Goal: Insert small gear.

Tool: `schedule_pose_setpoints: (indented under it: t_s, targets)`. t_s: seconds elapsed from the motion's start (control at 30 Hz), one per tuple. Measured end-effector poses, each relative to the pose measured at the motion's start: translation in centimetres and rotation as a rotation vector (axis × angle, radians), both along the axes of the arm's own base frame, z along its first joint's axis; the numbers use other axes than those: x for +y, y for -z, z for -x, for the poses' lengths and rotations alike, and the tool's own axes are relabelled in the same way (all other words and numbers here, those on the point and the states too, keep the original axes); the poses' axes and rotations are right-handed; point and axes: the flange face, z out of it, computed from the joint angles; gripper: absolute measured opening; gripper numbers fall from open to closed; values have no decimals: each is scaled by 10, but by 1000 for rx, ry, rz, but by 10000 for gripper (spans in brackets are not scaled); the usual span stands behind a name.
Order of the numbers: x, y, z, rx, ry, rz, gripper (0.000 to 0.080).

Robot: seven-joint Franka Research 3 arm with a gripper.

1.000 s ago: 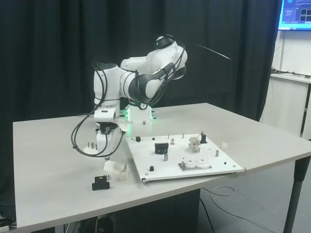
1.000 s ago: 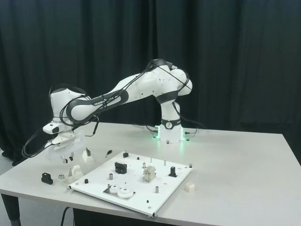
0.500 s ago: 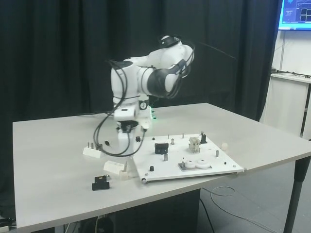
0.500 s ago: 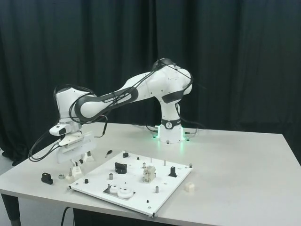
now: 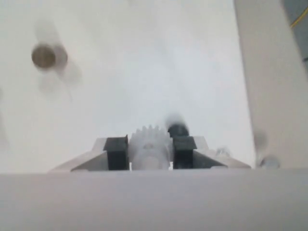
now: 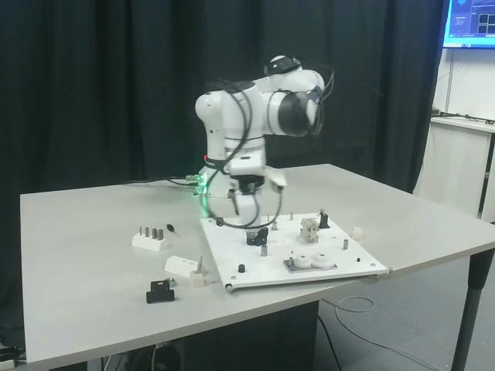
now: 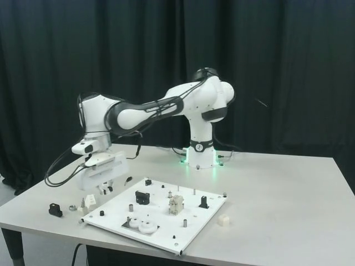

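In the wrist view my gripper (image 5: 150, 154) is shut on the small white gear (image 5: 149, 138), whose teeth stick out between the two black pads (image 5: 117, 153). Below it lies the white assembly plate (image 5: 144, 72) with a blurred metal peg (image 5: 45, 56) and a black stub (image 5: 177, 130) just beyond the gear. From the room, the gripper (image 6: 246, 222) hangs over the plate's (image 6: 348, 270) near-left part, low above it. Two white gears (image 6: 313, 261) sit meshed on a base at the plate's front. The other room view shows the gripper (image 7: 105, 187) at the plate's (image 7: 188, 233) left edge.
Left of the plate on the grey table stand a white block with pegs (image 6: 149, 236), another white block (image 6: 182, 267) and a black part (image 6: 158, 291). A small white cube (image 6: 357, 232) lies to the right. The plate carries a black part (image 6: 256, 236) and several upright pegs.
The arm has swung from over the left of the table toward the plate, carrying the gear. The gripper now hangs over the plate's left part instead of beside the peg block.
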Motion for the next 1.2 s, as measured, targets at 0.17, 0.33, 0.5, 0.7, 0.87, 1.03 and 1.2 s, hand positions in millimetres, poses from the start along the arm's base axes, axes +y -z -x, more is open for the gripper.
schedule_pose_setpoints:
  t_s: [0.17,0.33,0.5,0.7,0.87,1.03,1.2]
  targets:
    - [30,-3,-13,-15,-46,19,193]
    - [54,-2,-24,-27,-89,47,193]
    - [74,2,-32,-37,-117,73,193]
    - [92,10,-39,-47,-126,103,193]
    - [102,17,-42,-46,-135,130,193]
    - [110,24,-45,-45,-147,153,193]
    - [115,28,-45,-36,-154,173,193]
